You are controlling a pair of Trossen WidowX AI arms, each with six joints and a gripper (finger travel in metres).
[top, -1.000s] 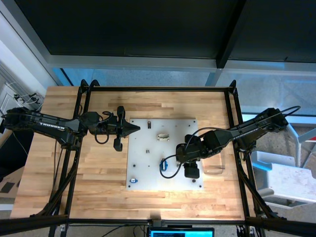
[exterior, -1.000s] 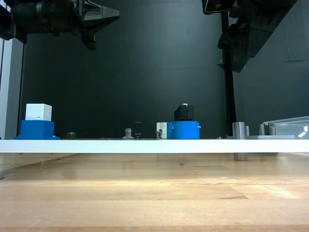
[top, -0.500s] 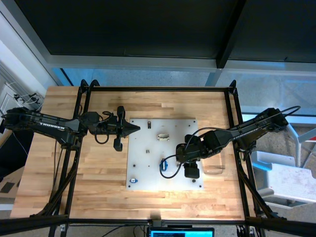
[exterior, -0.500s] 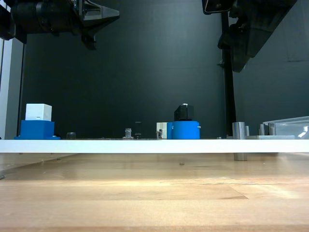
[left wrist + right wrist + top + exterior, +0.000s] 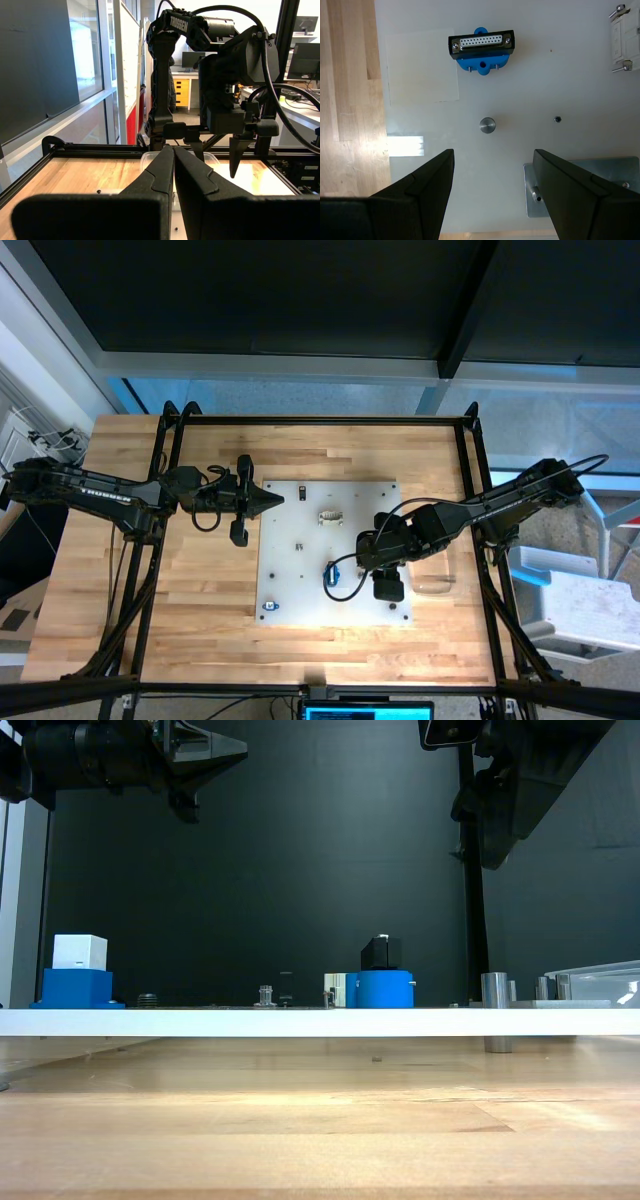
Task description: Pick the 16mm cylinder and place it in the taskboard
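My right end effector (image 5: 493, 152) hangs well above the taskboard (image 5: 545, 80), pointing straight down with its fingers (image 5: 427, 185) spread wide and nothing between them. The 16mm cylinder (image 5: 487, 125) stands upright on the white plate, seen end-on, just ahead of the gap between my fingers. It sits between the blue fitting with its multi-pin connector (image 5: 481, 50) and the grey metal block (image 5: 580, 187). From bench level the cylinder (image 5: 496, 990) rises from the plate, and a grey stub shows under the plate's edge in line with it. So I judge it is already seated in a hole, though I cannot be sure. If so, the step in hand is to clear away cleanly. I should lift straight up with the fingers wide, and make no sideways sweep until I am above the cylinder and the blue fitting. I should also check that the peg looks plumb. If it proves loose, I would first centre the gap over it, then come down vertically so that neither finger tips it. My left end effector (image 5: 268, 500) is parked high over the plate's left edge, its fingers (image 5: 165, 170) pressed together and empty.
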